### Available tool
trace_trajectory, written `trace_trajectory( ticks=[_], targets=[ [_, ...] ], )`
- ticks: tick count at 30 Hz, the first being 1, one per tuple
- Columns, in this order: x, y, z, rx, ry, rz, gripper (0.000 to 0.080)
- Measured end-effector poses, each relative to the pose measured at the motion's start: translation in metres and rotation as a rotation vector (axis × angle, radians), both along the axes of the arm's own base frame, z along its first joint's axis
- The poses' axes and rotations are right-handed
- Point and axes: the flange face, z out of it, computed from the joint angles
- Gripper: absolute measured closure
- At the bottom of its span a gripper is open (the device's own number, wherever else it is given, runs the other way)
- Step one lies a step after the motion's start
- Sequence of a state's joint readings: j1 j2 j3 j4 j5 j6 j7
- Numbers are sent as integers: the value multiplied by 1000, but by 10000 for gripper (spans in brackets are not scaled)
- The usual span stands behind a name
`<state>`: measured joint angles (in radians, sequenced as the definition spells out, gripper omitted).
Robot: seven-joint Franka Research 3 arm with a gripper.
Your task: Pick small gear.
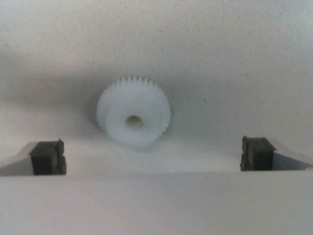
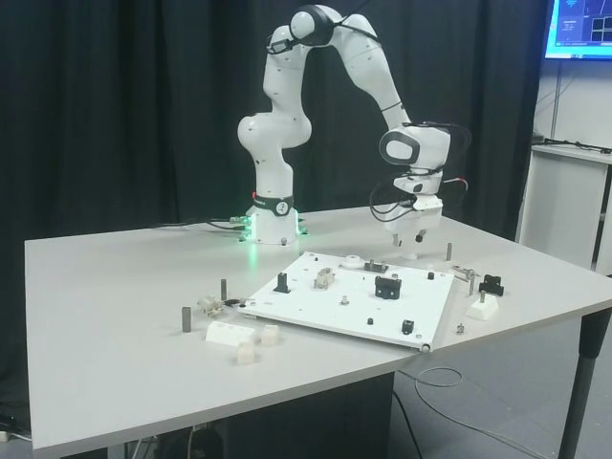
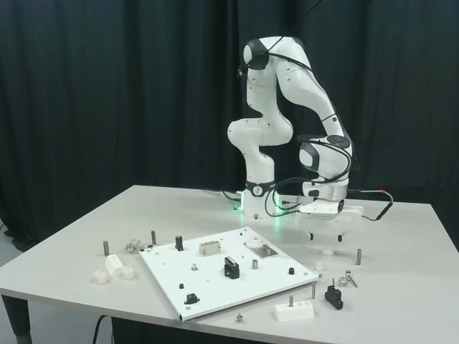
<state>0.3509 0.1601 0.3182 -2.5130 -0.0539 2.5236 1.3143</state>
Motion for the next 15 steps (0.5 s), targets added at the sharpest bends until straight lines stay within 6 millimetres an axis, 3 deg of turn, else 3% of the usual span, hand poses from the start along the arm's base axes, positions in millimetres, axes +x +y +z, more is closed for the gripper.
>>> trace_trajectory(
  ticks=[15],
  targets=[
    [5, -1, 11, 7, -22, -6, 3]
  ],
)
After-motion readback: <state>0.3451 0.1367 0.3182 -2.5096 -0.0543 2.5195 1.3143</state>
